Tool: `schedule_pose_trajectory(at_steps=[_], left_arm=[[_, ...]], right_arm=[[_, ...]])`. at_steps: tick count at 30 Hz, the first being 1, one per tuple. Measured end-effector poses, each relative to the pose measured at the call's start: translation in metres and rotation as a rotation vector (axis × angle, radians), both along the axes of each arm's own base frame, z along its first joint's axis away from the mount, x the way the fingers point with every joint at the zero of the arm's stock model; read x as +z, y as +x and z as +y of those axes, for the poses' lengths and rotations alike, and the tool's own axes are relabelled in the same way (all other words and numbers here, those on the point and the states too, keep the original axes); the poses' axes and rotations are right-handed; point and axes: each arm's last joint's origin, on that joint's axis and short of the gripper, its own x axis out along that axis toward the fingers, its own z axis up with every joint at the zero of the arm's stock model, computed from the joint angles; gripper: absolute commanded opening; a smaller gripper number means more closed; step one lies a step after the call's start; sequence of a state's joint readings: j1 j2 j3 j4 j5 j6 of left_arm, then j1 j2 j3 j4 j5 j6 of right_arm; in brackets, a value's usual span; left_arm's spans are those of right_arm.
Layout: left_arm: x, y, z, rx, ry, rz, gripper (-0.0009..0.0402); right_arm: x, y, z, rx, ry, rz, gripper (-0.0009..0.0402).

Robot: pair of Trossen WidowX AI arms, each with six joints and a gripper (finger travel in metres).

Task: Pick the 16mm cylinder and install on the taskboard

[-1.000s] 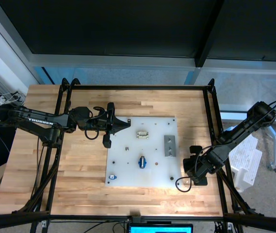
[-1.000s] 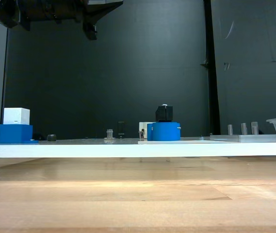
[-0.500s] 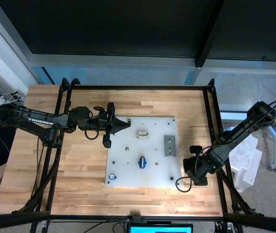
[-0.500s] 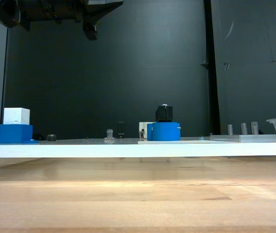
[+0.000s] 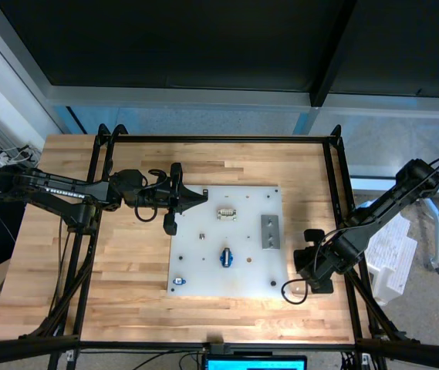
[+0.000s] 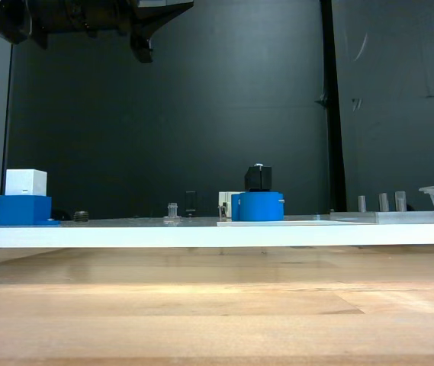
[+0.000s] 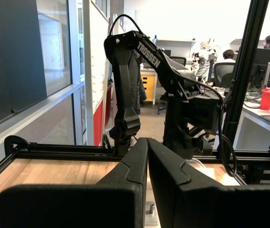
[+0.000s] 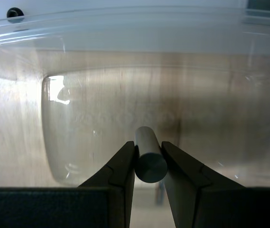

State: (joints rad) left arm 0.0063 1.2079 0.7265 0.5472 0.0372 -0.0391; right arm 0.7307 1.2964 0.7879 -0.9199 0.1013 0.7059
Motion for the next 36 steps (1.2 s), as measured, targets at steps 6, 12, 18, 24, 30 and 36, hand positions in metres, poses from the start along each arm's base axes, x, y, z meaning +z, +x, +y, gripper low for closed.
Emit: schedule_pose_trajectory(at_steps=[6,12,18,24,30,36], left_arm=[[0.0,0.0,0.0,0.0,0.0,0.0,0.0001],[0.0,0.0,0.0,0.0,0.0,0.0,0.0001],[0.0,0.0,0.0,0.0,0.0,0.0,0.0001],[0.0,0.0,0.0,0.0,0.0,0.0,0.0001],[0.0,0.0,0.0,0.0,0.0,0.0,0.0001],[0.0,0.0,0.0,0.0,0.0,0.0,0.0001]], right_arm=[[0.022,-0.002,-0.002,-0.002,0.012,-0.014,0.0009],[0.043,-0.002,-0.002,-0.003,0.027,-0.033,0.0009],[0.063,-0.003,-0.003,-0.002,0.016,-0.022,0.0009],[0.07,-0.002,-0.002,-0.005,0.027,-0.034,0.0009],[0.07,0.001,-0.005,-0.041,0.029,-0.034,0.0009],[0.069,0.009,-0.013,-0.097,0.031,-0.038,0.0009]])
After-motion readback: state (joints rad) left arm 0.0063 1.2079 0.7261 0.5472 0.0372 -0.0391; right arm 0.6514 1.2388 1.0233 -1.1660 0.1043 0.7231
